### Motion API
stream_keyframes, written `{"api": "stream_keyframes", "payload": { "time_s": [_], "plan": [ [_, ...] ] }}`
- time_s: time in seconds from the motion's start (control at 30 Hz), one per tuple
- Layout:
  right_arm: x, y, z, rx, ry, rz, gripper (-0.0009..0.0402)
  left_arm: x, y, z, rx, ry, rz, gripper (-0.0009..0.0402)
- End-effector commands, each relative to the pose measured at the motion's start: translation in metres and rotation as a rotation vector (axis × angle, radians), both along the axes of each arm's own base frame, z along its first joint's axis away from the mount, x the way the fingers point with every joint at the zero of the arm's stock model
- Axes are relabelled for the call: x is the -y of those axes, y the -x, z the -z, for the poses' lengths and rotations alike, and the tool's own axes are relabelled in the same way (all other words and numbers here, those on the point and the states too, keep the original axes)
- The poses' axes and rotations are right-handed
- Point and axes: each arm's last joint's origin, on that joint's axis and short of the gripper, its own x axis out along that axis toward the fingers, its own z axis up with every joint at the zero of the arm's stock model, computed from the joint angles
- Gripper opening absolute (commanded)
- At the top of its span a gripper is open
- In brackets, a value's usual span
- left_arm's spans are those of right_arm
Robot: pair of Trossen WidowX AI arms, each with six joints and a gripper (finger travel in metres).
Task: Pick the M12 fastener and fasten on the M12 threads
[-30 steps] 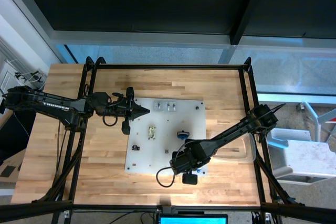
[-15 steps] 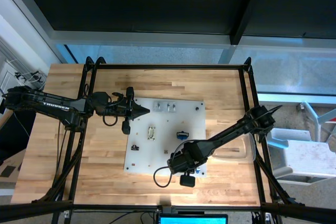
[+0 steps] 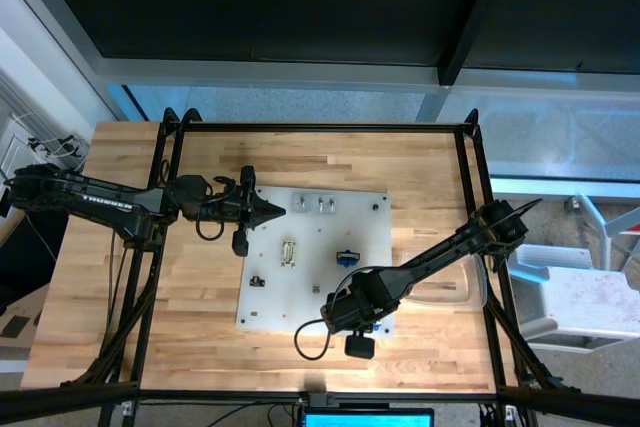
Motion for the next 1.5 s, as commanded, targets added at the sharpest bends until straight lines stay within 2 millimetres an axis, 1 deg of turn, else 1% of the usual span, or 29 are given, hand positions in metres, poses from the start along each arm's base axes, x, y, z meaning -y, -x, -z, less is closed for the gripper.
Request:
{"api": "stream_keyframes", "payload": {
  "time_s": [0.03,0.13,0.4,0.53,0.63,0.73,0.87,1.23,1.5],
  "plan": [
    [0.002,-0.001,0.0,0.031,0.063,0.039,0.0,0.0,0.0,0.0,0.0,0.0,0.0,0.0],
    [0.003,-0.002,0.0,0.049,0.096,0.049,0.0,0.0,0.0,0.0,0.0,0.0,0.0,0.0],
    [0.0,-0.005,0.012,0.035,0.102,0.046,0.0,0.0,0.0,0.0,0.0,0.0,0.0,0.0],
    [-0.002,-0.005,0.012,0.016,0.041,0.023,0.0,0.0,0.0,0.0,0.0,0.0,0.0,0.0],
    [-0.004,-0.003,0.007,-0.014,-0.045,-0.013,0.0,0.0,0.0,0.0,0.0,0.0,0.0,0.0],
    [-0.003,0.0,0.002,-0.031,-0.07,-0.03,0.0,0.0,0.0,0.0,0.0,0.0,0.0,0.0],
    [-0.002,0.001,0.0,-0.021,-0.045,-0.023,0.0,0.0,0.0,0.0,0.0,0.0,0.0,0.0],
    [0.003,-0.003,0.0,0.081,0.14,0.049,0.0,0.0,0.0,0.0,0.001,0.0,0.0,0.0],
    [0.0,-0.009,0.01,0.094,0.128,0.048,0.0,0.0,0.0,0.0,0.001,0.0,0.0,0.0]
  ]
}}
